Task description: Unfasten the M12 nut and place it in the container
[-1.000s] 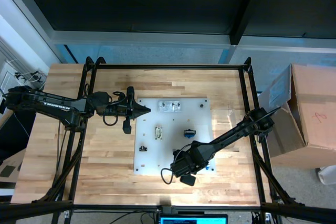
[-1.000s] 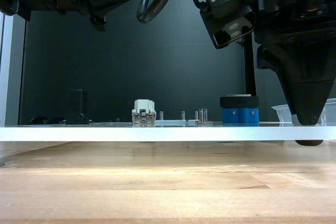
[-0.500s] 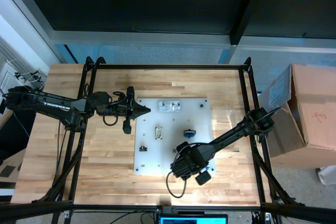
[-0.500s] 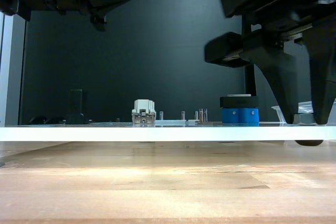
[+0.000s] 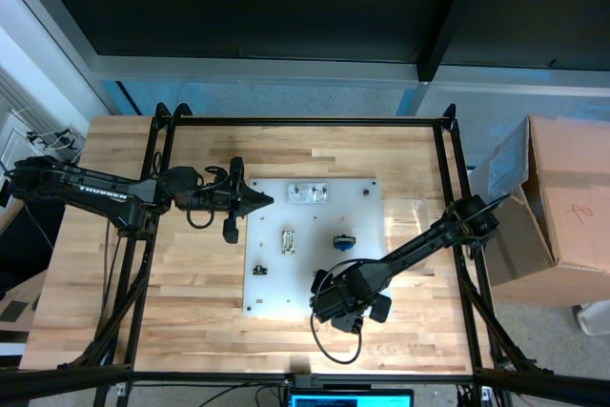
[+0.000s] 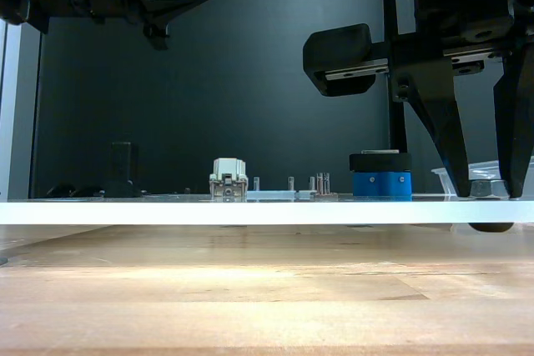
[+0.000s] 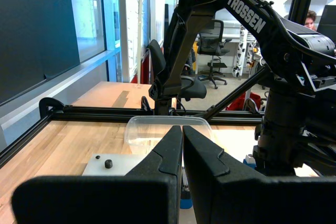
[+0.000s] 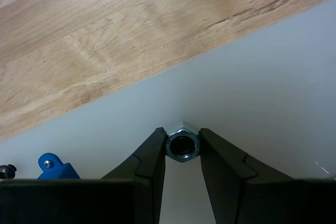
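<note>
From where I stand, the right pincer (image 6: 486,193) is down at the near right edge of the white board (image 5: 286,283), its fingers (image 8: 149,158) pinching the M12 nut (image 8: 182,147) by two opposite flats. The nut sits low against the board with no ribs of the stud showing beneath it, so I take it to be run down on its stud, though the stud itself is hidden. The left pincer (image 5: 257,199) hangs high over the board's far left edge, pressed together on nothing. The container (image 5: 405,209) stands on the worktop (image 5: 143,283) beside the board's far right side, well apart from the nut. I'd worry most about the grip: only the narrow fingertips bear on the flats, and if the nut is tight, turning the wrist could make them skid round its corners and lose it. Pulling up before the threads are fully cleared could jam it or tear it out of the hold. A nut caught that thinly could also drop on the way across to the container.
</note>
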{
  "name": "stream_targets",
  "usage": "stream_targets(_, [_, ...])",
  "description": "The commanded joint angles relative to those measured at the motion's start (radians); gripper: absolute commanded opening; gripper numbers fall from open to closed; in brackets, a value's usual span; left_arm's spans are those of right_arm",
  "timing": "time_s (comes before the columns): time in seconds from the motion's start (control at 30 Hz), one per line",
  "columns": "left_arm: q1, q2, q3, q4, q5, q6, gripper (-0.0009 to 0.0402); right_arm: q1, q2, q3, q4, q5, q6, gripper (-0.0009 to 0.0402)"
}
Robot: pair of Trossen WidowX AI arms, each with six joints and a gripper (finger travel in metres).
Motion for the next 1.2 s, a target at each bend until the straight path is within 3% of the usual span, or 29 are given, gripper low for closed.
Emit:
stream_targets(0.03, [0.0, 0.0, 0.0, 0.0, 0.0, 0.0, 0.0, 0.0, 0.002, -0.001, 0.001, 0.002, 0.002, 0.005])
stream_targets(0.43, [0.0, 0.0, 0.0, 0.0, 0.0, 0.0, 0.0, 0.0, -0.03, -0.001, -0.023, 0.016, 0.042, 0.0158])
stream_targets(0.6, [0.0, 0.0, 0.0, 0.0, 0.0, 0.0, 0.0, 0.0, -0.062, -0.001, -0.041, 0.027, 0.21, 0.0173])
stream_targets(0.8, [0.0, 0.0, 0.0, 0.0, 0.0, 0.0, 0.0, 0.002, -0.105, -0.002, -0.042, 0.027, 0.716, 0.0127])
stream_targets(0.9, [0.0, 0.0, 0.0, 0.0, 0.0, 0.0, 0.0, 0.007, -0.123, -0.013, -0.04, 0.002, 0.907, 0.008])
stream_targets(1.03, [0.0, 0.0, 0.0, 0.0, 0.0, 0.0, 0.0, 0.027, -0.133, -0.032, -0.024, -0.038, 1.036, -0.0005])
stream_targets(1.2, [0.0, 0.0, 0.0, 0.0, 0.0, 0.0, 0.0, 0.042, -0.132, -0.044, 0.001, -0.082, 1.177, 0.0002])
